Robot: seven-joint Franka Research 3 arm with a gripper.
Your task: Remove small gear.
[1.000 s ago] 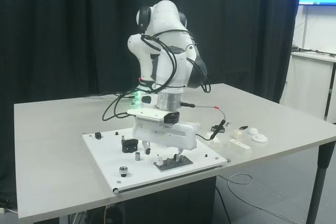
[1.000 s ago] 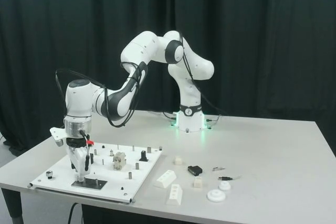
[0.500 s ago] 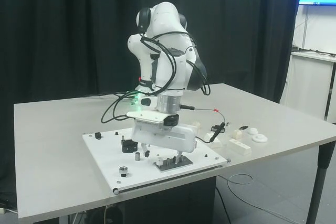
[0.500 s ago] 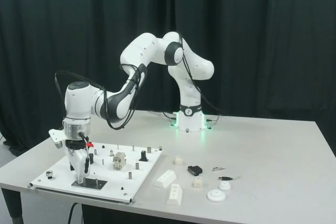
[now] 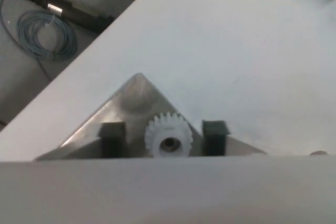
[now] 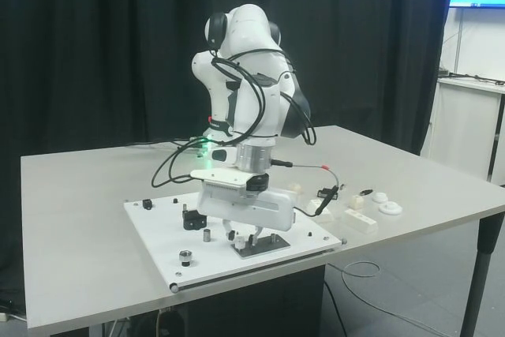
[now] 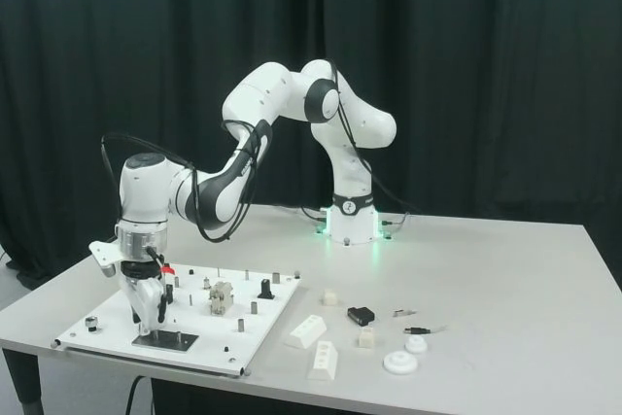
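Wrist view: the gripper (image 5: 168, 139) is seen with its two black fingertips (image 5: 112, 132) set on either side of the small gear (image 5: 168, 137) — a white toothed wheel with a central bore. The pads appear pressed against the gear's flanks, so the gear is held pinched between them. Directly under the gear a grey metal plate (image 5: 131, 103) is visible, resting on the white board (image 5: 236, 51); whether the gear is clear of the plate cannot be told from this view. Past the board's edge, a coiled cable (image 5: 44, 30) is seen on the floor.

From the first room view, the gripper (image 6: 243, 236) is noted just above the grey metal plate (image 6: 260, 245), near the front edge of the white board (image 6: 158, 230). The gear itself is too small to be made out there. The white arm (image 6: 241, 69) is bent down over the board, with a green light at its base.

In the second room view, the gripper (image 7: 148, 313) is placed over the plate (image 7: 165, 340), and several white blocks (image 7: 321, 342) are recorded on the grey table (image 7: 505, 289) — well apart from the board.
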